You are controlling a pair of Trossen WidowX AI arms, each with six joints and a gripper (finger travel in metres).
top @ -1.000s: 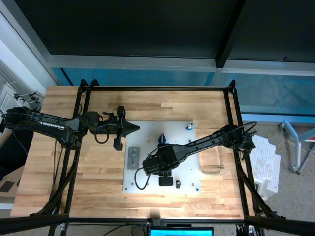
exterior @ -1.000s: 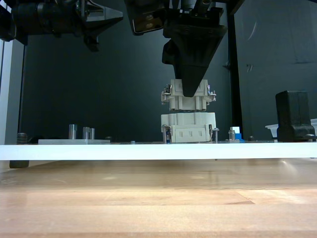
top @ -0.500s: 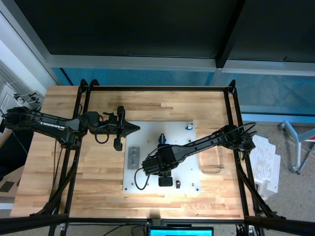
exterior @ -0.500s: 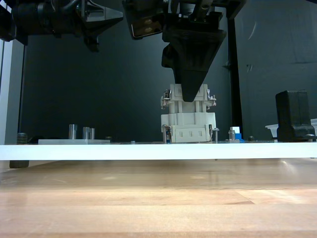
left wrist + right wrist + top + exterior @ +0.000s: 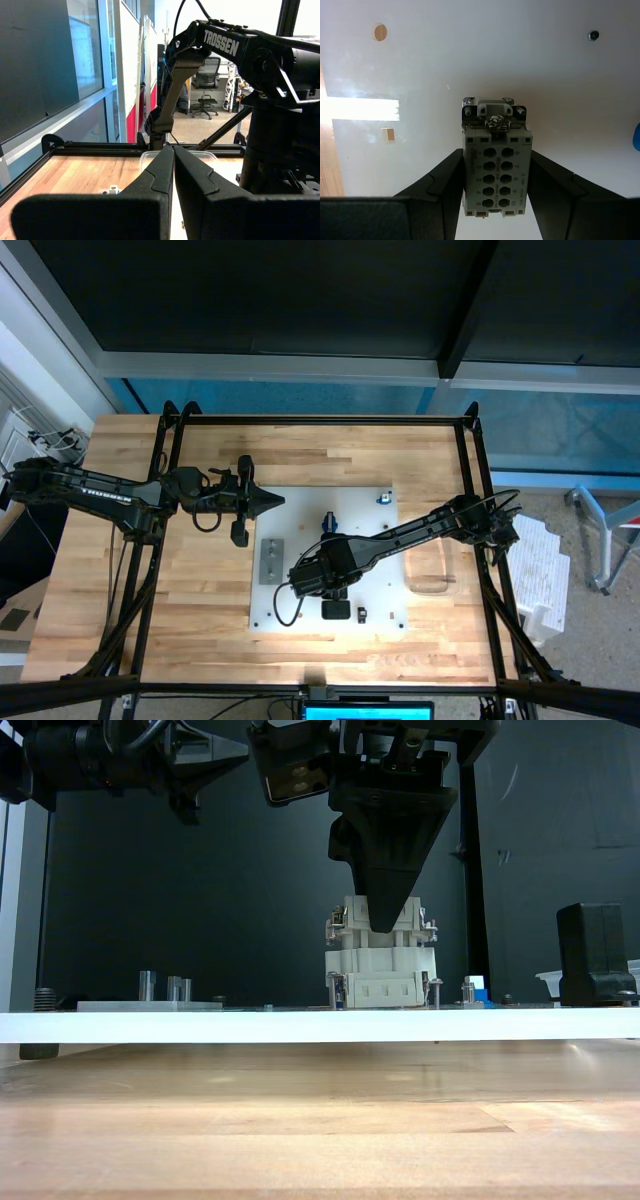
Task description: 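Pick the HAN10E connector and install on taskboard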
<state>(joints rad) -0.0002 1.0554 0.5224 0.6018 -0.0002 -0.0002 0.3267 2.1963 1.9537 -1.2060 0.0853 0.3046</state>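
Observation:
The HAN10E connector (image 5: 352, 925), a pale beige block, stands upright on top of a matching beige socket (image 5: 380, 978) on the white taskboard (image 5: 300, 1025). No gap shows between the two. My right gripper (image 5: 385, 915) points straight down and is shut on the connector (image 5: 496, 165), one black finger (image 5: 445, 185) on each long side. From above, the right gripper (image 5: 332, 585) hides the connector over the taskboard (image 5: 300, 515). My left gripper (image 5: 270, 500) hovers shut at the board's far left corner, its fingers (image 5: 165, 170) pressed together and holding nothing.
A grey metal block (image 5: 271, 562) with pins lies on the board's left side. A black block (image 5: 337, 610) stands near the front, and small blue parts (image 5: 383, 498) near the back. A clear plastic tray (image 5: 432, 565) sits right of the board.
The right gripper has come down with the connector. The gap above the socket has closed and the connector now rests on it. The left arm has not moved.

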